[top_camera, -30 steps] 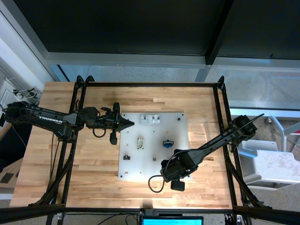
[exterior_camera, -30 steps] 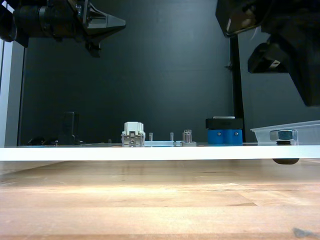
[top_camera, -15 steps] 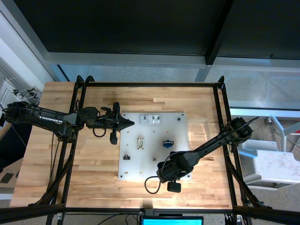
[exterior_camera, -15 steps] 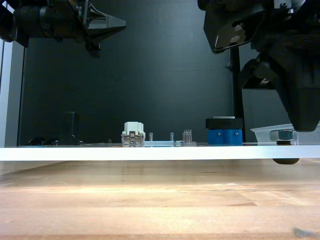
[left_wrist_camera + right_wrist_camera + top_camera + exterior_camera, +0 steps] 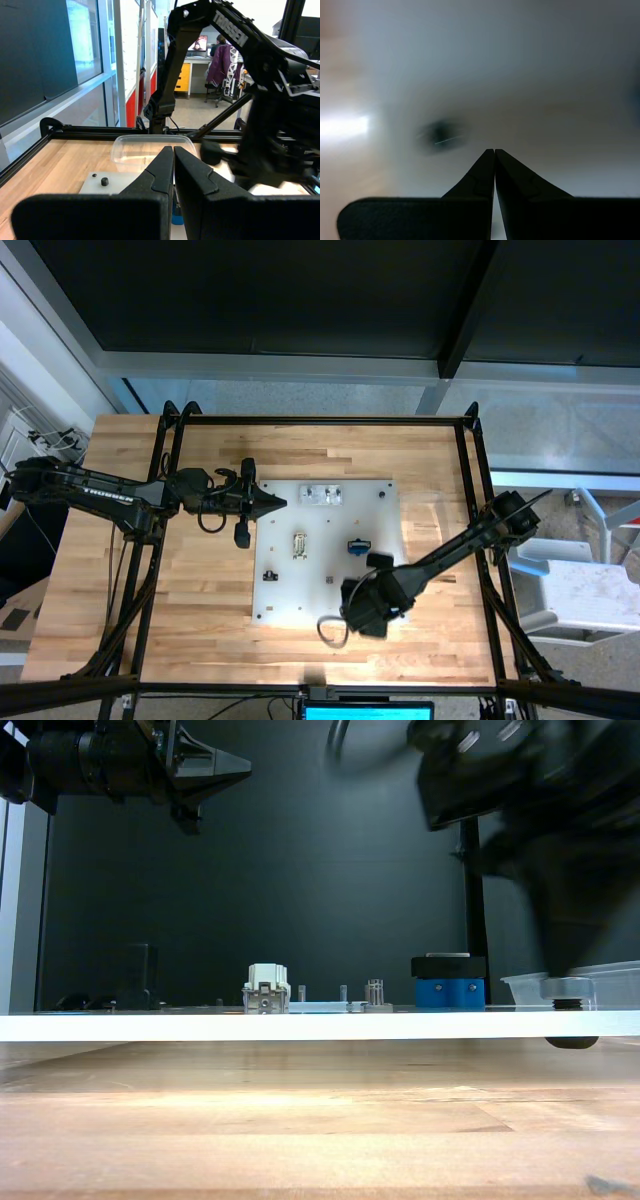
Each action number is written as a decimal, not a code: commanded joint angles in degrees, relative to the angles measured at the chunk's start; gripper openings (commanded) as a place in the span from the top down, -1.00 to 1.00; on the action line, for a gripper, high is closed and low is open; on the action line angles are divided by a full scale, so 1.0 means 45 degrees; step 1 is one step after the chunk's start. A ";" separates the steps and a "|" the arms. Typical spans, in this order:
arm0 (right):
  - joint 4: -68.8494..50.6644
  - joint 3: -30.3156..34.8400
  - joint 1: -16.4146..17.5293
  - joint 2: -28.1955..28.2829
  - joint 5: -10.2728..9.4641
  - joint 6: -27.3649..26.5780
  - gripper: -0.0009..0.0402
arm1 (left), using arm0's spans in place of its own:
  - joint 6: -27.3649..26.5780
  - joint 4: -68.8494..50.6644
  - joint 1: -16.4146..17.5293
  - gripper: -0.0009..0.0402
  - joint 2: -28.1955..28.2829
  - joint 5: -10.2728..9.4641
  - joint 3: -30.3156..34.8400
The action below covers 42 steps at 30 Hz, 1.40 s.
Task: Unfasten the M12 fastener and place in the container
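Note:
The small silver nut [image 5: 568,988] sits on top of its black stud [image 5: 570,1004] at the board's near right, in front of the clear container [image 5: 612,982]. In the high view my right gripper [image 5: 362,618] hangs over that spot and hides the nut. The right wrist view shows the right gripper [image 5: 494,150] shut with nothing between its tips, above the white board with a blurred dark round spot [image 5: 440,135] off to one side. My left gripper [image 5: 280,503] is shut and parked high over the board's far left edge. The container [image 5: 152,150] looks empty in the left wrist view.
On the white board [image 5: 285,585] stand a white connector block [image 5: 266,991], a blue block [image 5: 449,985] and a small silver post [image 5: 375,992]. A black post [image 5: 104,181] marks the board's far right corner. The blurred right arm [image 5: 560,810] fills the space above the nut.
The right gripper has shifted slightly left over the board's near right corner and its wrist has turned, camera block swinging from near side to far side. The nut and left arm have not moved.

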 commanded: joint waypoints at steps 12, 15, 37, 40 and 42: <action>-0.0656 0.0549 0.0005 -0.0369 -0.0670 0.0165 0.96 | 0.0000 0.0005 0.0005 0.96 0.0005 0.0000 0.0000; -0.0631 0.0933 0.0005 -0.0374 -0.1613 0.0136 0.96 | 0.0000 -0.0005 0.0005 0.96 0.0005 0.0000 0.0000; 0.1190 0.0826 0.0005 0.0646 -0.3813 -0.0379 0.96 | 0.0000 0.0000 0.0000 0.96 0.0005 0.0000 0.0000; 0.1190 0.0816 0.0000 0.0641 -0.3779 -0.0510 0.96 | 0.0000 0.0000 0.0005 0.96 0.0005 0.0000 0.0000; 0.1180 0.0806 -0.0019 0.0641 -0.3769 -0.0525 0.96 | 0.0000 0.0000 0.0000 0.96 0.0005 0.0000 0.0000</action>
